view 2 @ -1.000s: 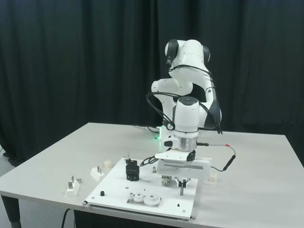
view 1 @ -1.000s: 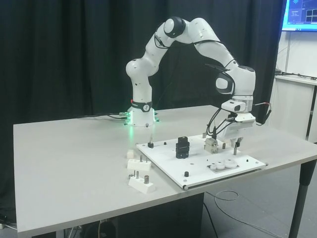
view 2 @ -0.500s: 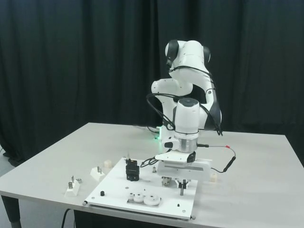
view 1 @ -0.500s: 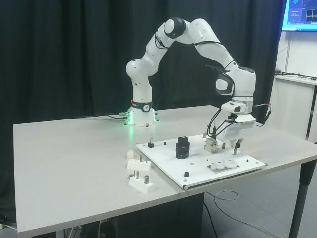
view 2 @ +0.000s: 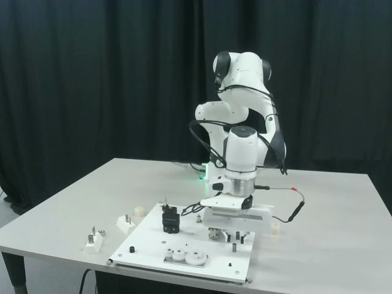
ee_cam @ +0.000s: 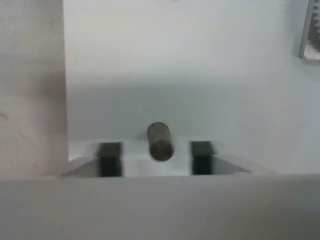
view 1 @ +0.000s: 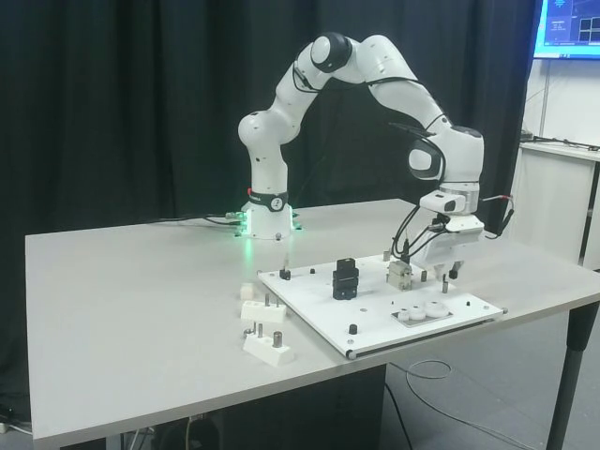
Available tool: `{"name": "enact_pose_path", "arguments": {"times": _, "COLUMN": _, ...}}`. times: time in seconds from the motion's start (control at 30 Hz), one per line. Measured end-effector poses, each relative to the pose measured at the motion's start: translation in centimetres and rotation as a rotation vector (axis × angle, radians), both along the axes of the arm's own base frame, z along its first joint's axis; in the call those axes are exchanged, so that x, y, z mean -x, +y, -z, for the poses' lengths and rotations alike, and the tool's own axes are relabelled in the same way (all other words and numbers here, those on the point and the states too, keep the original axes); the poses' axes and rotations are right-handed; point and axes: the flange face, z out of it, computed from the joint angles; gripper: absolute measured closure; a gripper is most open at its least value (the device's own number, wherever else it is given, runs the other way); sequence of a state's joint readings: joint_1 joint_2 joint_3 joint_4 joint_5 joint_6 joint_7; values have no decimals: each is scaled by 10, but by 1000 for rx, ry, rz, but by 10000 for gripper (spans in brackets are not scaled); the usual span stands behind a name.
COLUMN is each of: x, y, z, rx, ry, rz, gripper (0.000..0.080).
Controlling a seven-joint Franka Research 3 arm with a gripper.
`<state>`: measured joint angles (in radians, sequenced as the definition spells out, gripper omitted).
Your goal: Insert round peg 3.
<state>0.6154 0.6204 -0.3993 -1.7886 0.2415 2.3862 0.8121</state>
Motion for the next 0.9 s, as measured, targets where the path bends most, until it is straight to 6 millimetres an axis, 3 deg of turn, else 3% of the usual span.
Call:
{"name": "enact_pose_path", "arguments": {"times": 0.23, "x": 1, "y": 2, "z": -2, "rx": -2, "ry": 7, "rz": -22, "gripper": 607}}
{"name": "enact_pose_path", "arguments": {"times": 0.27, "x": 1, "y": 2, "z": -3, "rx": -3, "ry": 8, "rz": -24, "gripper": 288}}
{"name": "enact_pose_path", "arguments": {"times": 0.3, "x": 1, "y": 2, "z": -4, "rx": -3, "ry": 10, "rz": -25, "gripper": 288}}
{"name": "enact_pose_path", "arguments": {"times": 0.33, "x": 1, "y": 2, "z": -4, "rx": -4, "ry": 11, "rz": -26, "gripper": 54}}
{"name": "enact_pose_path", "arguments": {"times": 0.9, "x": -3, "y": 3, "z": -19, "rx": -16, "ry": 12, "rz": -23, "gripper": 5}}
